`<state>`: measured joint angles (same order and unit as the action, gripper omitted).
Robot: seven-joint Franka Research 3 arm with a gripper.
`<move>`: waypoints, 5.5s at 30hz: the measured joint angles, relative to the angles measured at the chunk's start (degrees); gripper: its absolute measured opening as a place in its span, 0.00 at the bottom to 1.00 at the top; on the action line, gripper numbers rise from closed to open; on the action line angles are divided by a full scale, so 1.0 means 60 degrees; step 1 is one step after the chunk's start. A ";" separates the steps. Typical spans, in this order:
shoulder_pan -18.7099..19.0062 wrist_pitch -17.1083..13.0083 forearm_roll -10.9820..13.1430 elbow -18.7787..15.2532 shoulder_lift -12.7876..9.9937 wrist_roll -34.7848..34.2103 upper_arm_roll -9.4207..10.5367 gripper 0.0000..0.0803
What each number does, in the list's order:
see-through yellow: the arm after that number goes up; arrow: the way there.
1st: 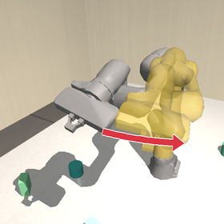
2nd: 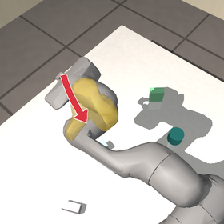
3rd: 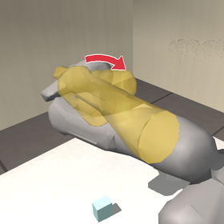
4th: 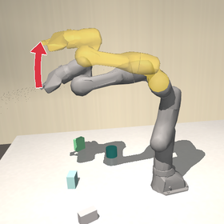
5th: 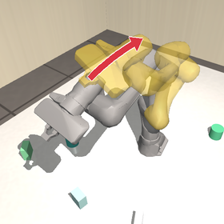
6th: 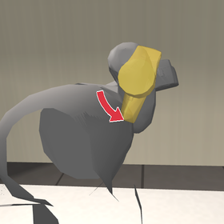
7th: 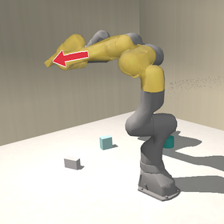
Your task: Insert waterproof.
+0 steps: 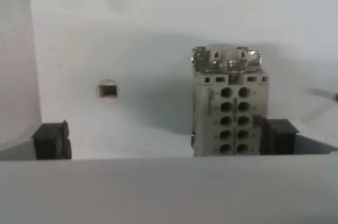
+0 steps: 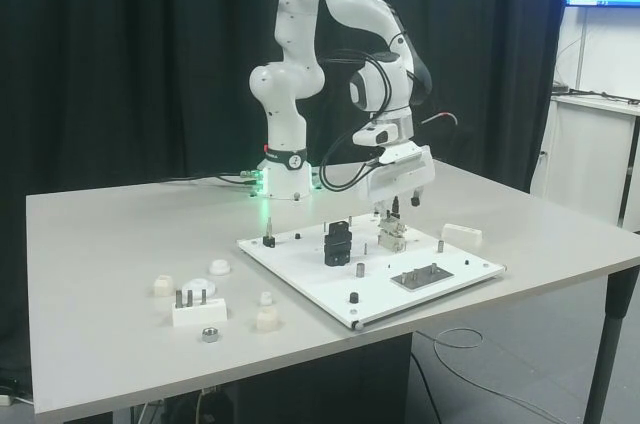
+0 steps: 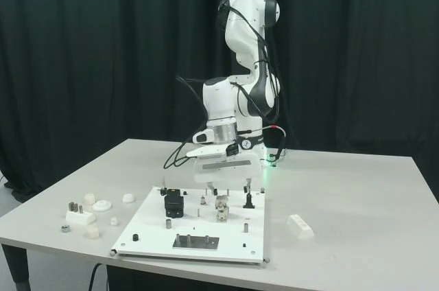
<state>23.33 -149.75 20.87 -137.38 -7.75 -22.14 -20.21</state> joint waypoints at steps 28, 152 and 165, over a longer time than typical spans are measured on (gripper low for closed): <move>0.0301 0.0165 0.0000 -0.0042 0.0001 -0.0402 0.0009 1.00; 0.0467 -0.0871 0.0330 -0.0345 -0.0105 -0.0775 0.0129 1.00; 0.0467 -0.0938 0.0330 -0.0353 -0.0118 -0.0774 0.0133 1.00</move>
<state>26.13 -155.38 22.85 -139.50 -8.45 -26.79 -19.41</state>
